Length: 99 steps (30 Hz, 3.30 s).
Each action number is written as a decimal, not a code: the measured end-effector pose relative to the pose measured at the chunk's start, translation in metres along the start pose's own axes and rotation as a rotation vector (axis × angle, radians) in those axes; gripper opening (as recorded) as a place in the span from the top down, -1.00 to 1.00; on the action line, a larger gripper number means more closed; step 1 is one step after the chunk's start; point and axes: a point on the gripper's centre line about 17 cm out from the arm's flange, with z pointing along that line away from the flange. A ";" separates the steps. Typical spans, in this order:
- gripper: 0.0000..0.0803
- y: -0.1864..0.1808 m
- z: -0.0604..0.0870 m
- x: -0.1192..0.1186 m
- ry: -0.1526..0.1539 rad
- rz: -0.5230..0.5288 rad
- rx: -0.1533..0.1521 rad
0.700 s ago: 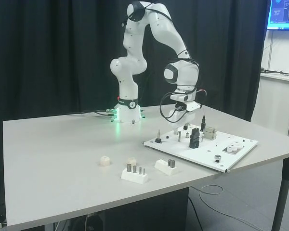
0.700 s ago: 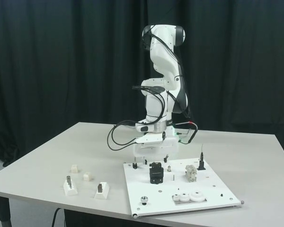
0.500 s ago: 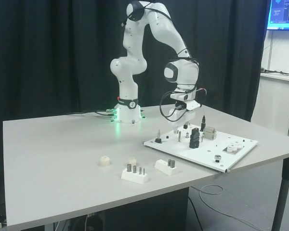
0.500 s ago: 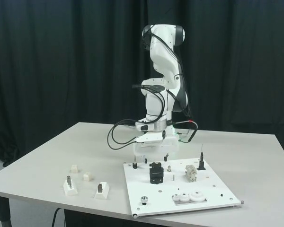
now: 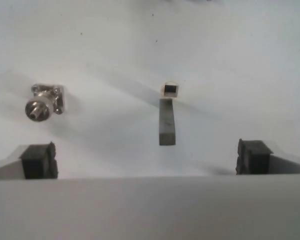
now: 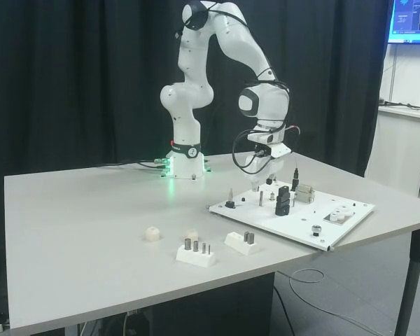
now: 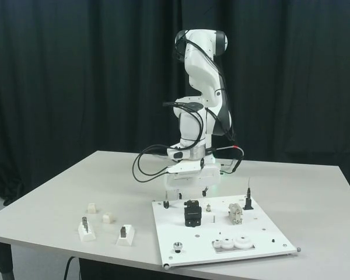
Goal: Pick square peg 2.
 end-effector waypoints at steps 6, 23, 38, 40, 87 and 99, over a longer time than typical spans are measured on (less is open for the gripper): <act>-0.99 0.001 -0.001 -0.001 -0.004 -0.010 -0.006; -0.99 0.001 -0.001 -0.003 -0.028 -0.098 -0.044; -0.99 0.002 0.005 -0.007 -0.043 -0.103 -0.047; -0.99 0.003 0.006 -0.007 -0.043 -0.101 -0.046; 0.09 0.013 0.029 0.007 -0.006 -0.105 -0.047; 0.81 0.015 0.026 0.010 -0.001 -0.105 -0.048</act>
